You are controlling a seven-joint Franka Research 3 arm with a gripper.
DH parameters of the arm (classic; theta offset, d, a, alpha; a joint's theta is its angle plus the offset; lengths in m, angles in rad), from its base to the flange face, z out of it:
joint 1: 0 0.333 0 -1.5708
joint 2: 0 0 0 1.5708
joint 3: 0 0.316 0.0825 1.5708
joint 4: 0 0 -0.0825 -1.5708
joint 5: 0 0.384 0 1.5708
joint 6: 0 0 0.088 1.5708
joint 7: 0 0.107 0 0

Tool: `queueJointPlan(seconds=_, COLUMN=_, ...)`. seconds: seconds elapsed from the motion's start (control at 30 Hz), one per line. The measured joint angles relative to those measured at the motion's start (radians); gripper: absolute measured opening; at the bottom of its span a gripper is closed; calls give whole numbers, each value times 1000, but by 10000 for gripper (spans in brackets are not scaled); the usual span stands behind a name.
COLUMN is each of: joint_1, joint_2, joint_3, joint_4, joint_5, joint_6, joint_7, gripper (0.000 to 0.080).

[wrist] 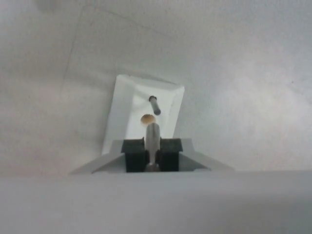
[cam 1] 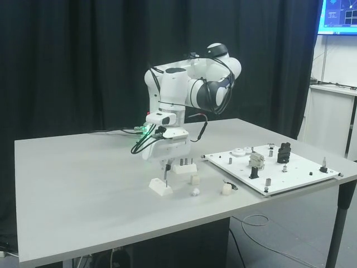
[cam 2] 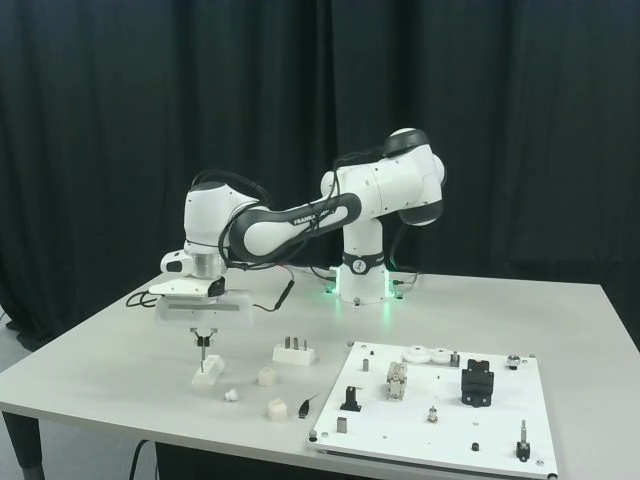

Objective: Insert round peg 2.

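Broadly, the grey table fills the lower half of both room views, and the white arm reaches from its base at the middle of the second room view out to the left of that frame. On the right side of the table in both room views lies a white board carrying several small black and grey fittings.

The gripper points straight down over a small white block near the lower left of the second room view; in the first room view the same block sits just below centre. The jaws are narrow, closed on a thin grey round peg, which stands upright between the black pads in the wrist view. The peg's lower end hangs just above the block, close to a round hole in its top face, and whether the tip touches the rim I cannot tell. A second, black pin stands in the block just beyond that hole.

Near the block, toward the board, lie a white holder with upright pins and three small white pieces.
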Motion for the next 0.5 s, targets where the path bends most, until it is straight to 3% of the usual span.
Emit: queueJointPlan(seconds=0.5, joint_1=8, joint_2=-5, joint_3=-4, joint_4=7, joint_5=0, joint_6=0, joint_7=47, gripper=61)
